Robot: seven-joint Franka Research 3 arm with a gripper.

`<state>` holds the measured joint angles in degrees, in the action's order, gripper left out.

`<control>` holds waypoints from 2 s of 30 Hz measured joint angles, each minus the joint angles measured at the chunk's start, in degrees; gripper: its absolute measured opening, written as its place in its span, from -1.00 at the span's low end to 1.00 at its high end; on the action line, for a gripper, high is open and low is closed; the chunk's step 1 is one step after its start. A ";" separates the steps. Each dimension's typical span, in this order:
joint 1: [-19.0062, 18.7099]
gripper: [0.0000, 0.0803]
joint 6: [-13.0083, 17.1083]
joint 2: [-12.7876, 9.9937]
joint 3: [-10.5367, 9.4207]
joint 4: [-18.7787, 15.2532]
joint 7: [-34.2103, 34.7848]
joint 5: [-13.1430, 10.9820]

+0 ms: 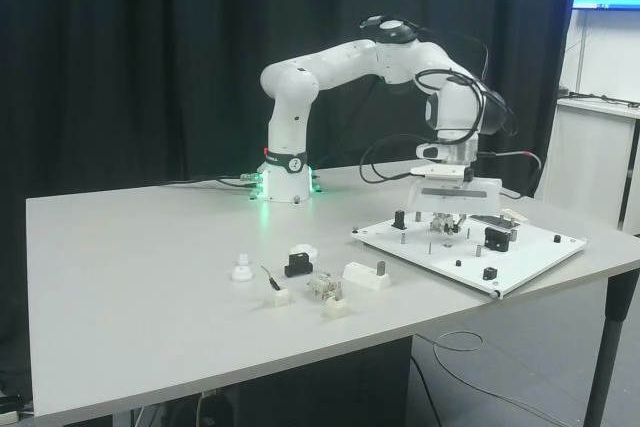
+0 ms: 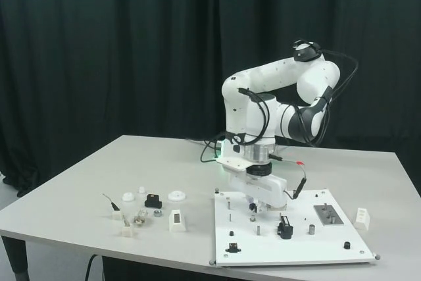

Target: Insert BNC.

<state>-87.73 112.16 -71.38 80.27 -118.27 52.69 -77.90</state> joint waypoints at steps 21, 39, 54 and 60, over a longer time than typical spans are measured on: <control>0.21 -0.69 4.05 0.00 -1.67 -0.28 0.69 0.00; 0.18 -0.69 4.20 0.01 -1.68 -0.64 0.97 0.00; -0.59 -0.69 3.38 0.68 -1.70 -1.02 1.82 0.00; -0.59 -0.69 3.85 0.63 -1.77 -1.13 1.83 0.00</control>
<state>-88.32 116.01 -70.75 78.50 -119.40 54.51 -77.90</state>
